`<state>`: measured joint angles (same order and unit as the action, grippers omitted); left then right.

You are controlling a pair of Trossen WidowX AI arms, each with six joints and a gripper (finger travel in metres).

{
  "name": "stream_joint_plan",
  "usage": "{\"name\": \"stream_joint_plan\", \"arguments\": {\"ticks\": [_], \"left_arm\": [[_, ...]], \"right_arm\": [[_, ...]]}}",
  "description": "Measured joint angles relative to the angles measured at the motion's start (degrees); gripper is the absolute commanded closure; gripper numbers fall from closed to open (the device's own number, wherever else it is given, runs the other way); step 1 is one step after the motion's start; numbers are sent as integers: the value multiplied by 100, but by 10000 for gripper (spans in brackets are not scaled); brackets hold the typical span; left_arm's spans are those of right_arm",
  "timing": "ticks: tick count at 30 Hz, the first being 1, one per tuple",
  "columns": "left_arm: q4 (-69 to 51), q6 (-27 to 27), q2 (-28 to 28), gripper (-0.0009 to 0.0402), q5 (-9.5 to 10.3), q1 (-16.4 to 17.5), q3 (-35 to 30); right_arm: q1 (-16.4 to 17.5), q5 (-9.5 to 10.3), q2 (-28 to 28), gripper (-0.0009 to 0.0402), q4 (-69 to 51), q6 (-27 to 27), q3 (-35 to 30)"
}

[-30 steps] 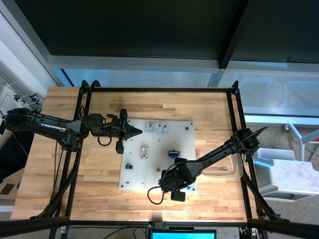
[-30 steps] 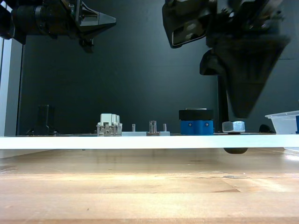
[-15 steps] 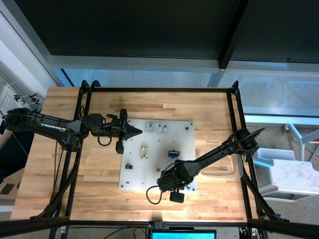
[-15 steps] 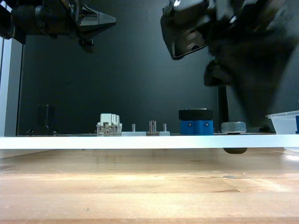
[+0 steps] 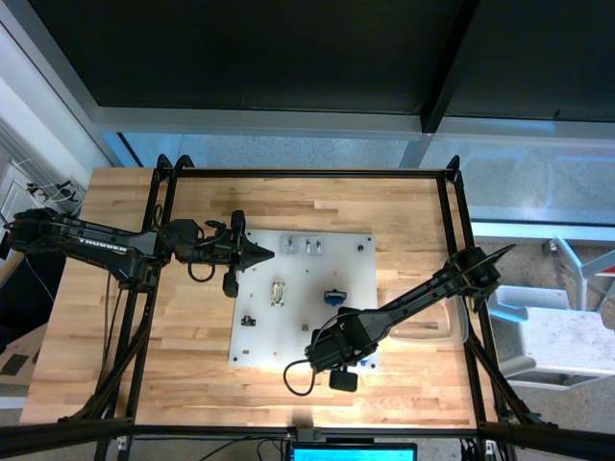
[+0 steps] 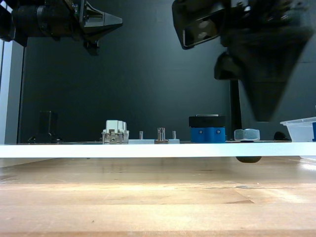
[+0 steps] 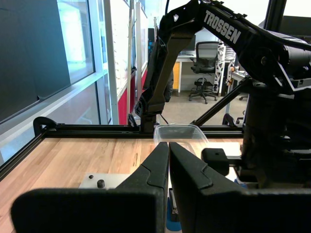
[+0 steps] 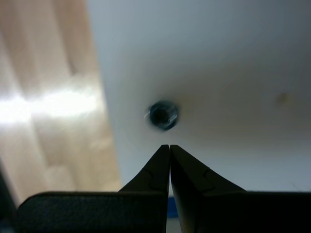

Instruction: Pick the M12 fastener and fasten on the M12 threads

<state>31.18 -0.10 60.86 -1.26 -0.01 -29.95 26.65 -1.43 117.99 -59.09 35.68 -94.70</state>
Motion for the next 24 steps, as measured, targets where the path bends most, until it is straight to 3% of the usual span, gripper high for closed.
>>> {"name": "stream_joint_plan", "arguments": {"ticks": [2,4,13,15,17,18,20,21,24], "left_arm": [[0,-2,0,393,2,0,0],[0,0,0,393,0,0,0],[0,-2,0,393,2,0,0],[0,-2,0,393,0,0,0],[0,0,0,393,2,0,0],[0,0,0,393,2,0,0],[2,-2,-2,393,2,0,0],[0,0,0,393,0,0,2],[0,0,0,393,2,0,0]], "right_arm": [[-4,-302,-7,393,7,17,-2],[-9,-444,2,393,35,31,0],[-4,-428,118,393,190,37,46],[-9,-319,129,393,192,39,48],[-2,-57,131,393,199,37,50],[-2,173,131,393,190,2,50],[-13,874,131,393,234,-44,52],[-11,1062,131,393,236,-44,52],[2,1178,118,393,190,-22,52]]}}
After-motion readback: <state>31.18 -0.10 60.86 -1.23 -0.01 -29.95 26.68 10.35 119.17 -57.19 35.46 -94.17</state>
